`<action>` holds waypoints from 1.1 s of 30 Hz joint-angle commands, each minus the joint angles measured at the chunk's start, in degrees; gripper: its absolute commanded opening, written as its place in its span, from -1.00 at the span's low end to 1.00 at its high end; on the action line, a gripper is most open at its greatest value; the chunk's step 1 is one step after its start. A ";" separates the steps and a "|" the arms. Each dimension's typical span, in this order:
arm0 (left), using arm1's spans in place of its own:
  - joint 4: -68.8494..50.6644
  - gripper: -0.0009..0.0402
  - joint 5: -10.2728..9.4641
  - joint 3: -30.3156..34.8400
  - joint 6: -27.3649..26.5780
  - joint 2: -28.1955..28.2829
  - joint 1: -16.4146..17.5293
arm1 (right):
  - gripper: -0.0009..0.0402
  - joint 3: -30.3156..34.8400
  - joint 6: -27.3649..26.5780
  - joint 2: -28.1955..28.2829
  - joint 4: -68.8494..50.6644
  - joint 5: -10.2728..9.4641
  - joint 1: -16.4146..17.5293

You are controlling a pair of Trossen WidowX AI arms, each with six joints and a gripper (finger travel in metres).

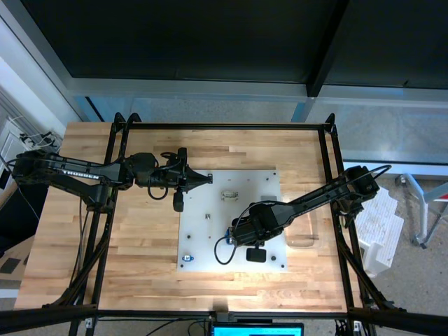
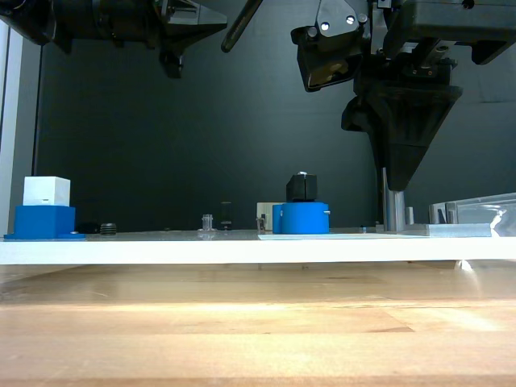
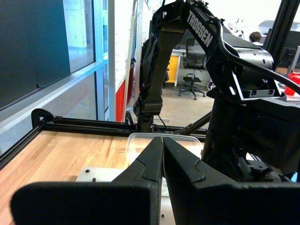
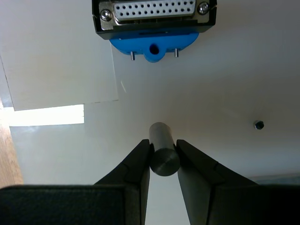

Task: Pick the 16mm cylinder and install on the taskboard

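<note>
Only the lower half of the 16mm cylinder [image 2: 393, 211] shows in the low view. Its upper part is hidden between the fingers of the right gripper [image 2: 393, 184], which is clenched on it. In the high view this gripper and its wrist cover the cylinder completely, a little toward 6 o'clock from the centre of the taskboard [image 1: 210, 241]. I cannot tell whether its lower end sits in a hole or only touches the plate. The upper edge of the low view cuts off both arms.

The cylinder stands upright, with its long axis vertical and square to the plate. In the right wrist view its flat round end faces the camera and one finger presses on each side. A D-sub connector [image 4: 154, 18] on a blue base lies apart from it on the white plate.

The left gripper [image 1: 207, 179] hovers above the 11 o'clock corner of the board and points toward 3 o'clock. Its fingers are pressed together with nothing between them.

The board lies on a light wooden table [image 1: 140, 238] inside a black metal frame [image 1: 224, 127]. A clear plastic tray [image 1: 304, 227] is just beside the board at 3 o'clock. A blue round part [image 2: 304, 218] with a black piece on top stands on the plate. The left wrist view shows tall windows [image 3: 77, 33] and, beyond the table, an office chair [image 3: 192, 79].
</note>
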 commanded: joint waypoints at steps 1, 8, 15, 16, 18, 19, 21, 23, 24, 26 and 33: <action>0.02 -0.96 0.00 0.00 0.00 0.00 0.02 | -0.96 -0.39 0.02 -0.02 -0.02 -0.17 0.02; 0.00 -0.96 0.00 0.00 0.00 0.00 0.02 | -0.96 -0.81 0.07 -0.02 0.00 -0.46 0.02; 0.00 -0.96 0.00 0.00 0.00 0.00 0.00 | -0.96 -0.81 0.50 -0.02 -0.13 -0.42 0.00; 0.00 -0.96 0.02 0.00 0.00 0.00 0.00 | -0.96 -0.81 0.48 -0.02 -0.15 -0.42 0.00; 0.00 -0.96 0.02 0.00 0.00 0.00 0.00 | -0.96 -0.81 0.48 -0.02 -0.17 -0.42 0.02; 0.02 -0.96 0.00 0.00 0.00 0.00 0.02 | -0.96 -0.81 0.48 -0.02 -0.24 -0.42 0.00; 0.02 -0.96 0.00 0.00 0.00 0.00 0.02 | -0.96 -0.81 0.48 -0.02 -0.63 -0.39 0.00; 0.02 -0.96 0.00 0.00 0.00 0.00 0.02 | -0.96 -0.81 0.48 -0.02 -1.14 -0.39 0.00; 0.00 -0.96 0.02 0.00 0.00 0.00 0.00 | -0.96 -0.81 0.48 -0.02 -1.29 -0.39 0.02; 0.02 -0.96 0.00 0.00 0.00 0.00 0.00 | -0.96 -0.81 0.48 -0.02 -1.14 -0.39 0.02; 0.02 -0.96 0.00 0.00 0.00 0.00 0.00 | -0.96 -1.73 0.94 -0.02 1.86 -0.44 0.02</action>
